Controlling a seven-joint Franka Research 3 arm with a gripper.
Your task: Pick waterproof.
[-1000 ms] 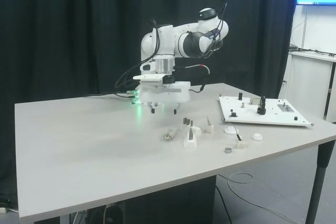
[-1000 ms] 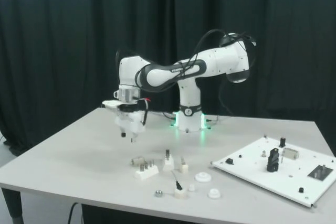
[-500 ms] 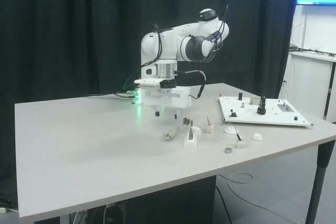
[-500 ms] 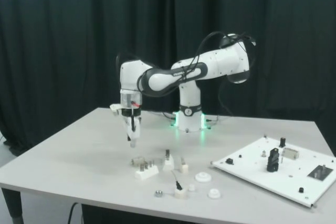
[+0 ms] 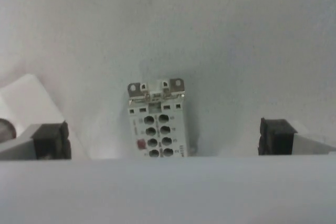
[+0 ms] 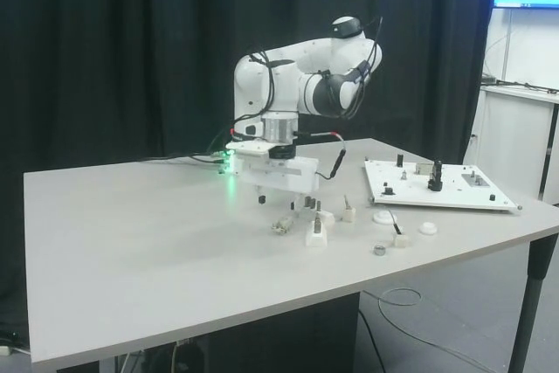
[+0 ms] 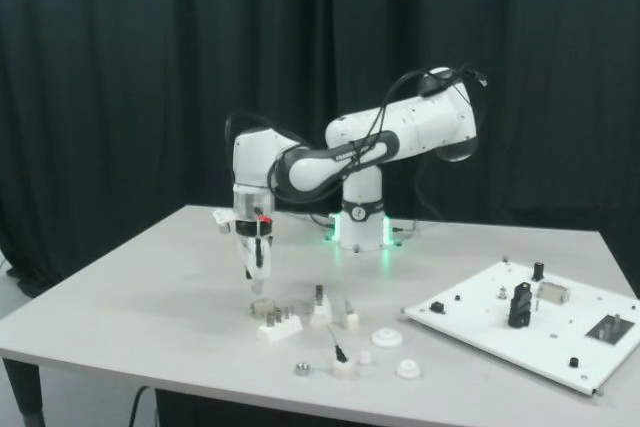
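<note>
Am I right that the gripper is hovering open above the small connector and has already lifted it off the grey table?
Not quite: the gripper is open above the connector, but nothing is lifted. The wrist view shows the connector lying on the grey table between the spread fingers, untouched.

White arm (image 6: 301,76) bends low over the grey table (image 6: 131,233), end effector (image 6: 277,201) hanging fingers spread just above a small connector (image 6: 281,226). White blocks (image 6: 316,231) sit beside it; a white board (image 6: 437,185) lies well apart.

Grey waterproof connector (image 5: 156,121), seemingly flat on table (image 5: 157,35)
</note>
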